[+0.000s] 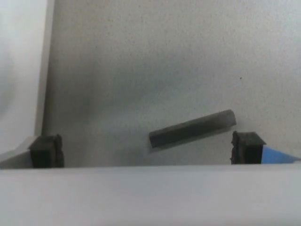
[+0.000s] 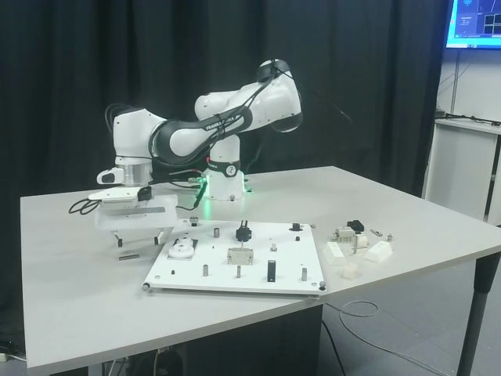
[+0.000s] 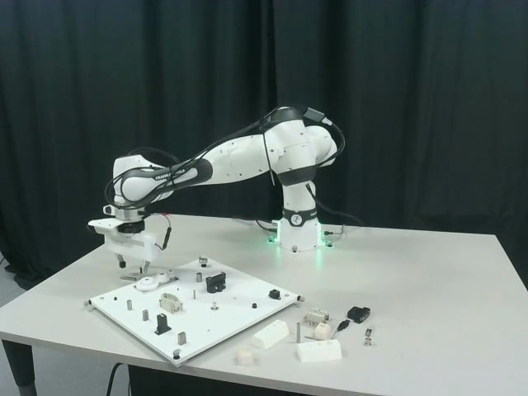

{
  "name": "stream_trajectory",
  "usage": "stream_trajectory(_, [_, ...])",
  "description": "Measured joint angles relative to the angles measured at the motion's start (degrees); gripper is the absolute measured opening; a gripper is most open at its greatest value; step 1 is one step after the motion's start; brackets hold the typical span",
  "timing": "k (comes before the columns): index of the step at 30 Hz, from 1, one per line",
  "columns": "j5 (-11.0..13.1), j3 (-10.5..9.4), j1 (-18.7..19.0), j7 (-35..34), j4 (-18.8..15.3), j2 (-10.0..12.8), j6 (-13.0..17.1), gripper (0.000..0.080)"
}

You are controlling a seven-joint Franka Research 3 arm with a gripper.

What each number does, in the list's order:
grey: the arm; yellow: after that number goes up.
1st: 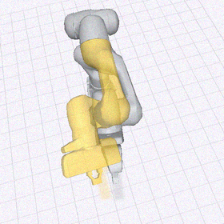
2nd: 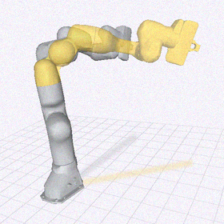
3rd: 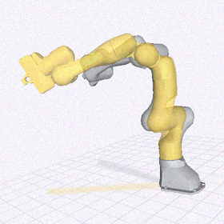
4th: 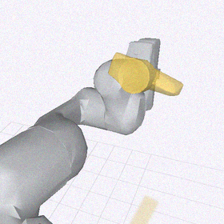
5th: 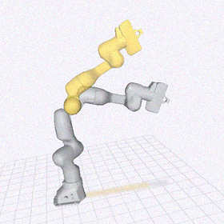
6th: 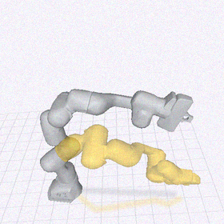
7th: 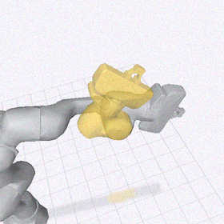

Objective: Remove round peg 4.

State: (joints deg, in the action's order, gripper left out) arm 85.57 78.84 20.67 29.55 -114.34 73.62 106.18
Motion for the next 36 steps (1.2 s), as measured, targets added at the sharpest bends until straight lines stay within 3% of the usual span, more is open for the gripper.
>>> stream_trajectory(21, [-0.75,1.19,-0.39,0.00,1.18,-0.01,-0.89,0.0800])
stream_trajectory(36, [-0.85,1.86,-2.62,1.54,3.39,0.00,-0.89,0.0800])
